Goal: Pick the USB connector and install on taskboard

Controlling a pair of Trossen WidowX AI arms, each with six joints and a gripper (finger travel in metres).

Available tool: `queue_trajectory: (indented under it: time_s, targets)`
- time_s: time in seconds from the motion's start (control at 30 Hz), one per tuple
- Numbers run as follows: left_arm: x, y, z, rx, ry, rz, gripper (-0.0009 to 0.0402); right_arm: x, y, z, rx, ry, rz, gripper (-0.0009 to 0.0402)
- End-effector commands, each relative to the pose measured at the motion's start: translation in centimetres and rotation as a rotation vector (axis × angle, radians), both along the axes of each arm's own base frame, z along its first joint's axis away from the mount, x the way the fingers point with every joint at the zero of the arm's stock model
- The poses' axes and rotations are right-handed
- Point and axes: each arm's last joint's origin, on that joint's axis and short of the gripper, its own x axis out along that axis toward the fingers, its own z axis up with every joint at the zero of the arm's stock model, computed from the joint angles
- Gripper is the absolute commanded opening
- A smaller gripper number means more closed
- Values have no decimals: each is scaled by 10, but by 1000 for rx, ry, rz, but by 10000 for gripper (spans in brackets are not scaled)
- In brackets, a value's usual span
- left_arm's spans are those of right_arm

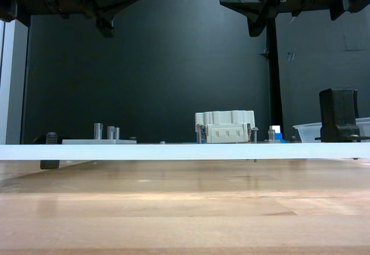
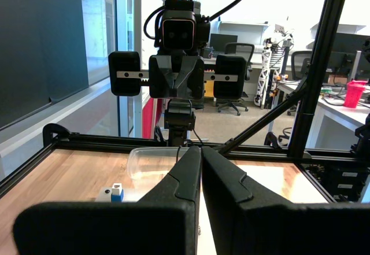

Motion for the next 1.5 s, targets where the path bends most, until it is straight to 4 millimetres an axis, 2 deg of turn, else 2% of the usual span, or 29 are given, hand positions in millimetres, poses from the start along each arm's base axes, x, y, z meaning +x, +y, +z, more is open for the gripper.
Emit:
queue_trajectory:
  time_s: [0.03,0.3,0.53,0.83,1.5]
  targets:
    - [0,0,0,0,0,0,0,0,0,0,5,-5,1,0]
    - [0,0,0,0,0,0,0,-2,0,3,10,-9,1,0]
    - [0,0,0,0,0,0,0,-20,0,6,14,61,-8,0]
    - [0,0,0,0,0,0,0,-44,1,20,9,274,-8,0]
    - [0,0,0,0,-1,0,0,-106,3,36,-26,751,22,0]
